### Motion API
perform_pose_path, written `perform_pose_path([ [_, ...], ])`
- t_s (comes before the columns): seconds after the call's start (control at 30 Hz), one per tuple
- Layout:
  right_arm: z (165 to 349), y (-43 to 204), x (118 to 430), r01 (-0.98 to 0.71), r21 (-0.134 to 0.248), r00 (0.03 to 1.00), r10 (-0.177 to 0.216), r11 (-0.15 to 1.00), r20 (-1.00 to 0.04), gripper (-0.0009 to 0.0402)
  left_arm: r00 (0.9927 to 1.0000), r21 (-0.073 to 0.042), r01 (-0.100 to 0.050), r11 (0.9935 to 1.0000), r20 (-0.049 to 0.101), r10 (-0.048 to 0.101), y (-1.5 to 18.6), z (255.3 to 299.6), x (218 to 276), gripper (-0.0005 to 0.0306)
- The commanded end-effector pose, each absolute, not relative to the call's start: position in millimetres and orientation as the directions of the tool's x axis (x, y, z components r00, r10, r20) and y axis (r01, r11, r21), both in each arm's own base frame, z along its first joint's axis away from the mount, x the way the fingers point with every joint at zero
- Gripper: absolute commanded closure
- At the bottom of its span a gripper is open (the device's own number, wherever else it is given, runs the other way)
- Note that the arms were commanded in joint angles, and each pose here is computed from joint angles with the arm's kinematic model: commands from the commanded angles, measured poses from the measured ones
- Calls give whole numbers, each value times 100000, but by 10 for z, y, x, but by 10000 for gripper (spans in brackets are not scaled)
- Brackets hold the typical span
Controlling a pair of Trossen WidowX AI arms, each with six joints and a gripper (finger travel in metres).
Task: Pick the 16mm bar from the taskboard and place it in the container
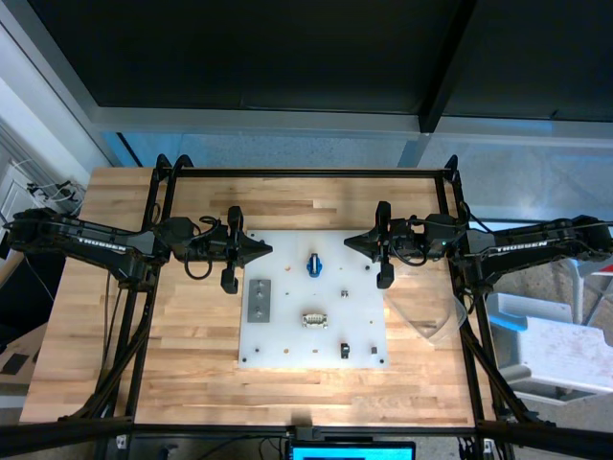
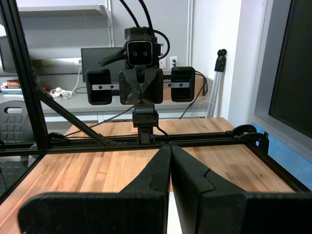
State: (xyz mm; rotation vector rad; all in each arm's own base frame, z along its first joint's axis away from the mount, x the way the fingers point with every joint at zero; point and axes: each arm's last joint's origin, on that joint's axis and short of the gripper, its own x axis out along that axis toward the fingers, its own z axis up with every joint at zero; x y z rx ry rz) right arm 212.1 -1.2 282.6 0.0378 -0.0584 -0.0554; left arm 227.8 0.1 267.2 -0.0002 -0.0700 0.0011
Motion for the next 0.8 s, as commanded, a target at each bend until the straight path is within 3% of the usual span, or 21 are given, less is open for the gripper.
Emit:
perform_pose_path([
  [0.03, 2825, -11, 2121, 5329, 4921, 99683, -5605, 99737, 5652, 393, 99755, -23, -75, 100000, 6994, 76, 1, 2672, 2279, 300],
  [0.37, 2824, -11, 2121, 5357, 5219, 99689, -5643, 99720, 5500, 393, 99755, -23, -37, 100000, 6994, 38, 0, 2672, 2279, 300],
  [0.47, 2828, -11, 2124, 5385, 6969, 99753, -5681, 99611, 4130, 393, 99755, -23, -37, 100000, 6994, 38, 0, 2672, 2279, 300],
  [0.8, 2987, -6, 2140, 6663, 6243, 98167, -5423, 99582, -18270, 393, 99755, -23, -37, 100000, 6994, 38, 0, 2672, 2279, 300],
])
